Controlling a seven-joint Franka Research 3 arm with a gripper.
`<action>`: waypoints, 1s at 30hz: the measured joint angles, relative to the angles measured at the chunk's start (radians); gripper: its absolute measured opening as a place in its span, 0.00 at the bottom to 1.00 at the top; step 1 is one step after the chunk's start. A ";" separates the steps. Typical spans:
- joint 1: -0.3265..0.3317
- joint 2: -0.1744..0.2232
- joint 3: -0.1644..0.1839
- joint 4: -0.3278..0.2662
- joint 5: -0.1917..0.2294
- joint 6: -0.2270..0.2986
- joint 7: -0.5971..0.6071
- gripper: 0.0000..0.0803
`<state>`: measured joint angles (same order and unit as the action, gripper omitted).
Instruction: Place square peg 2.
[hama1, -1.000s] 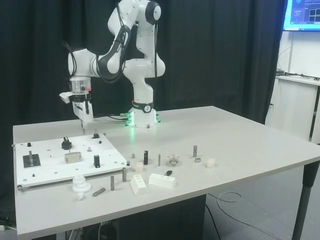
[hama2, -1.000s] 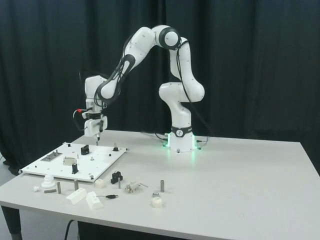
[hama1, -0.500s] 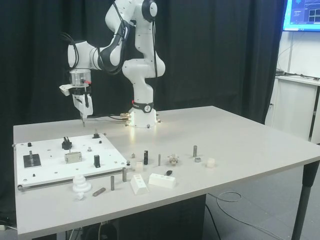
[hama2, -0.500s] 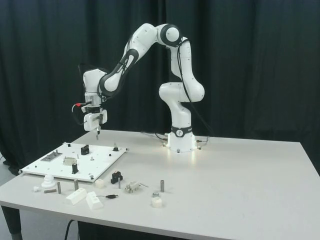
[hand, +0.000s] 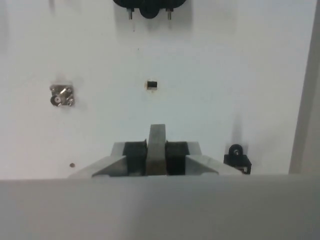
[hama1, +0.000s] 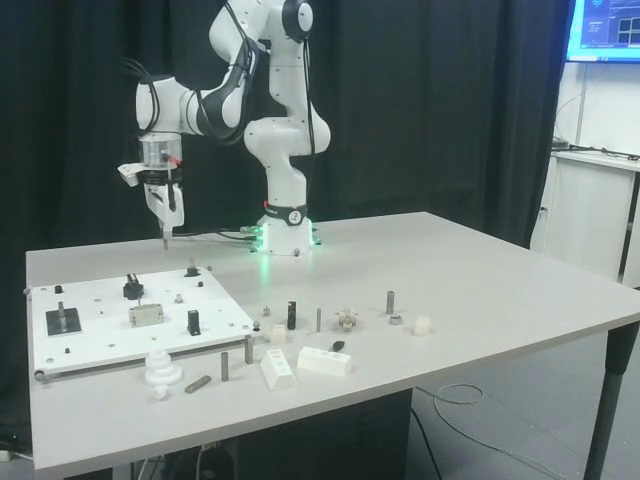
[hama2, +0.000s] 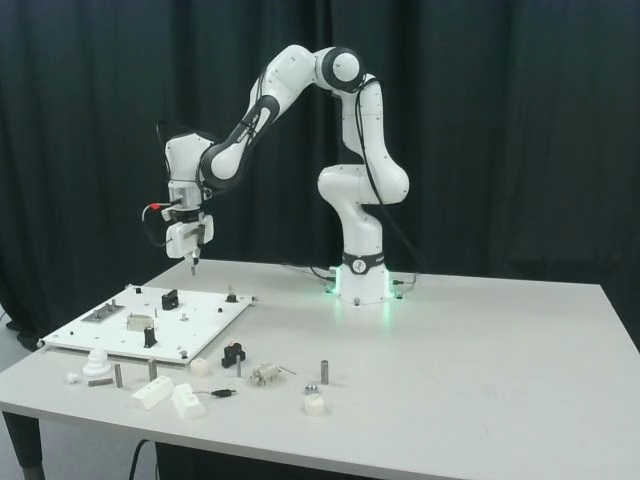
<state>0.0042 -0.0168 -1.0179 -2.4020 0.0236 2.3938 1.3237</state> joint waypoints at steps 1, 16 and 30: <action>0.000 -0.001 0.000 0.000 -0.002 0.000 0.000 0.09; 0.000 -0.004 0.001 0.005 -0.025 0.000 0.031 0.09; 0.000 -0.004 0.003 0.006 -0.036 0.000 0.055 0.09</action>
<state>0.0046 -0.0212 -1.0147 -2.3956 -0.0120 2.3938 1.3787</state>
